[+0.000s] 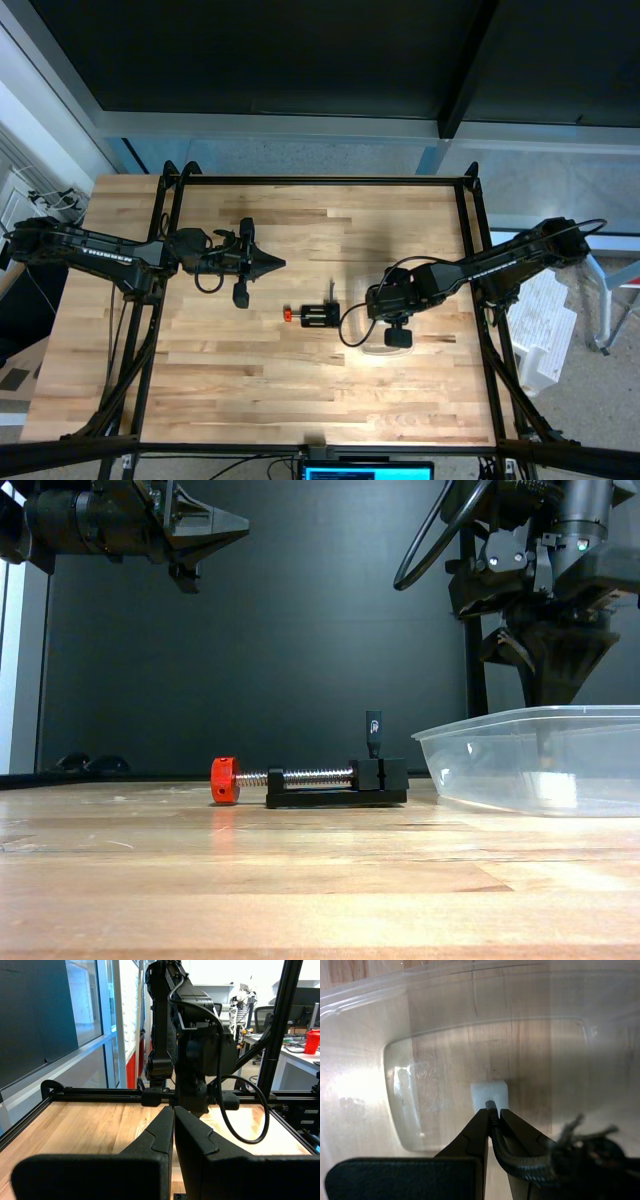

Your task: Pick the USB-C connector and install on taskboard

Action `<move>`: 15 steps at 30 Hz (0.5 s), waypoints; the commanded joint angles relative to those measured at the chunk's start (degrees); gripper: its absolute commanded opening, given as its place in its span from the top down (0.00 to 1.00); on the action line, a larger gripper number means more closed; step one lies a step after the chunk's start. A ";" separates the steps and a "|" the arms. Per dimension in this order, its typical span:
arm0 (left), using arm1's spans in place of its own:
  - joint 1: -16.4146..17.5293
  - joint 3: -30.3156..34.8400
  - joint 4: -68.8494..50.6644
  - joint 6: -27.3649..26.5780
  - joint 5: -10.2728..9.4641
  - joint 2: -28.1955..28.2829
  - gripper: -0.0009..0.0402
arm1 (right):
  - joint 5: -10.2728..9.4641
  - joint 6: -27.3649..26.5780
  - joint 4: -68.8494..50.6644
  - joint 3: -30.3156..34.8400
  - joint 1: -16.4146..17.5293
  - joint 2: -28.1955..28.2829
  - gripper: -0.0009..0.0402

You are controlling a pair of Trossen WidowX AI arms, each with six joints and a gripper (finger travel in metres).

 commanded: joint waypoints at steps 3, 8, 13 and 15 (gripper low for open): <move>0.00 0.02 0.00 0.02 0.00 0.00 0.98 | 0.00 0.02 -2.82 1.55 0.00 -1.86 0.98; 0.02 0.02 0.00 0.02 0.00 0.00 0.98 | -0.02 0.02 -6.82 3.96 -0.02 -3.65 0.98; 0.02 0.02 0.00 0.02 0.00 0.00 0.98 | 0.02 0.04 -8.94 6.01 0.00 -5.29 0.98; 0.00 0.02 0.00 0.02 0.00 0.00 0.98 | 0.04 0.04 -10.58 7.10 -0.02 -5.42 0.98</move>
